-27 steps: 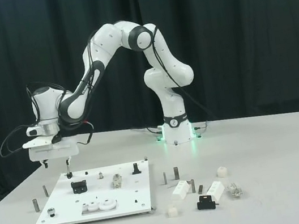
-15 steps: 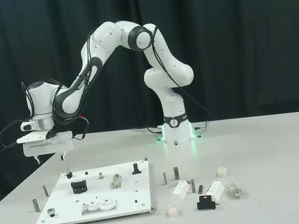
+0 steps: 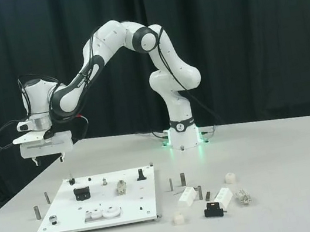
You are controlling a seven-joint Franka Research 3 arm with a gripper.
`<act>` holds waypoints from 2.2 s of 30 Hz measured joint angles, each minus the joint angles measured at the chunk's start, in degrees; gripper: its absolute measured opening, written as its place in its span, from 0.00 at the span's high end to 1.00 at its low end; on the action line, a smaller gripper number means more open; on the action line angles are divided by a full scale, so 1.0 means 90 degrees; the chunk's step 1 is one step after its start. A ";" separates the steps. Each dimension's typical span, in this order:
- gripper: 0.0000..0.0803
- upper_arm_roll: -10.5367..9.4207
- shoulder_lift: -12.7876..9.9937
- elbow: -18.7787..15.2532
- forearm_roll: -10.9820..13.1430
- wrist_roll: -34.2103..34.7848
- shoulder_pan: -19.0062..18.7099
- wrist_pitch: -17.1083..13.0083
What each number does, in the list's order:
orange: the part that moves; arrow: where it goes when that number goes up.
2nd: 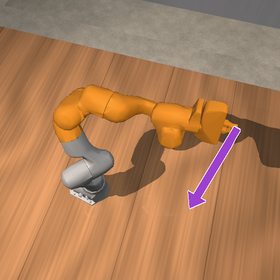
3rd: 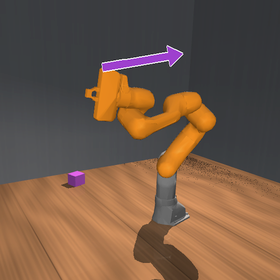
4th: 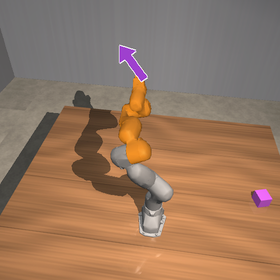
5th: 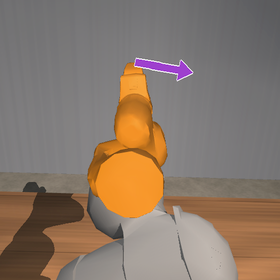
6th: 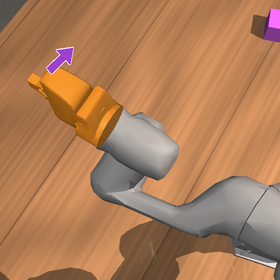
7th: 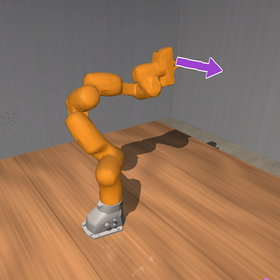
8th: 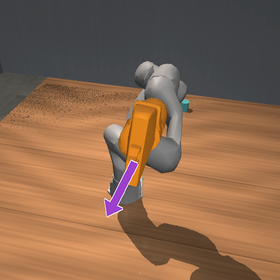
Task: Remove Ethernet.
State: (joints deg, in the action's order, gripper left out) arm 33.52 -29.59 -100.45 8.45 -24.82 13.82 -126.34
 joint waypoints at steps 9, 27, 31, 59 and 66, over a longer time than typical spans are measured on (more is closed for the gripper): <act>0.00 0.0000 0.0002 0.0073 0.0022 0.0030 -0.0009 0.0107; 0.00 0.0000 0.0001 -0.0129 0.0175 0.0027 -0.0004 0.0257; 0.00 -0.0002 0.0001 -0.0200 0.0202 -0.0083 -0.0005 0.0237; 0.00 -0.0002 0.0024 -0.1081 0.0341 -0.0148 -0.0040 -0.0655; 0.00 -0.0002 0.0062 -0.1332 0.0405 -0.0148 -0.0115 -0.0942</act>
State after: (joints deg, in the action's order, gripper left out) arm 33.50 -29.03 -112.44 12.09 -26.15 12.79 -134.82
